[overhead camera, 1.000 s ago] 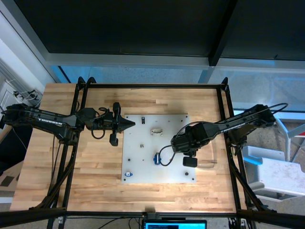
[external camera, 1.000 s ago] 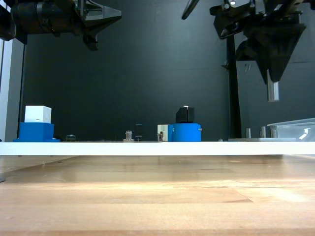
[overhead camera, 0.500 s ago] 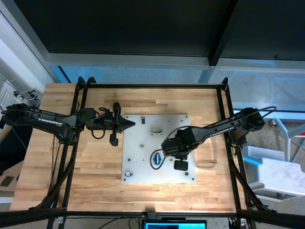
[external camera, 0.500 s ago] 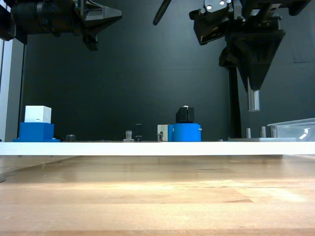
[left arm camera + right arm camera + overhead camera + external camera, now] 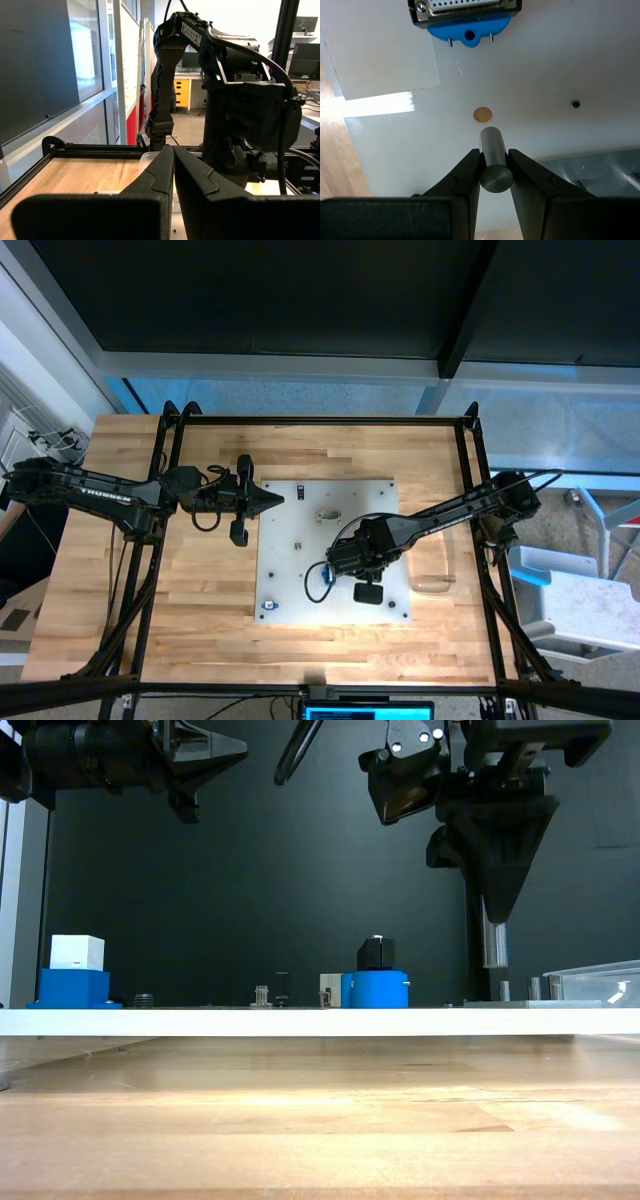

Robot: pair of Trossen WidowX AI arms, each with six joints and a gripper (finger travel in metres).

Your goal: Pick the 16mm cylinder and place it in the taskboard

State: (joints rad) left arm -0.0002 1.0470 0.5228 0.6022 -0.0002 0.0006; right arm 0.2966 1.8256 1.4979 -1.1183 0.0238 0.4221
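Over the taskboard (image 5: 300, 580) the right claw (image 5: 494, 152) is gripping the 16mm cylinder (image 5: 493, 945); the left claw (image 5: 272, 498) is hovering closed at its edge.

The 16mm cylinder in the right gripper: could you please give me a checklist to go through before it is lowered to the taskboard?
1. Grip: right gripper clamps the 16mm cylinder between both fingers: ok.
2. Cylinder upright, hanging above the taskboard: ok.
3. Round hole ahead of the cylinder uncovered: ok.
4. Cylinder centred over that hole: cannot tell.
5. Left gripper shut, raised beside the taskboard's left edge, out of the way: ok.
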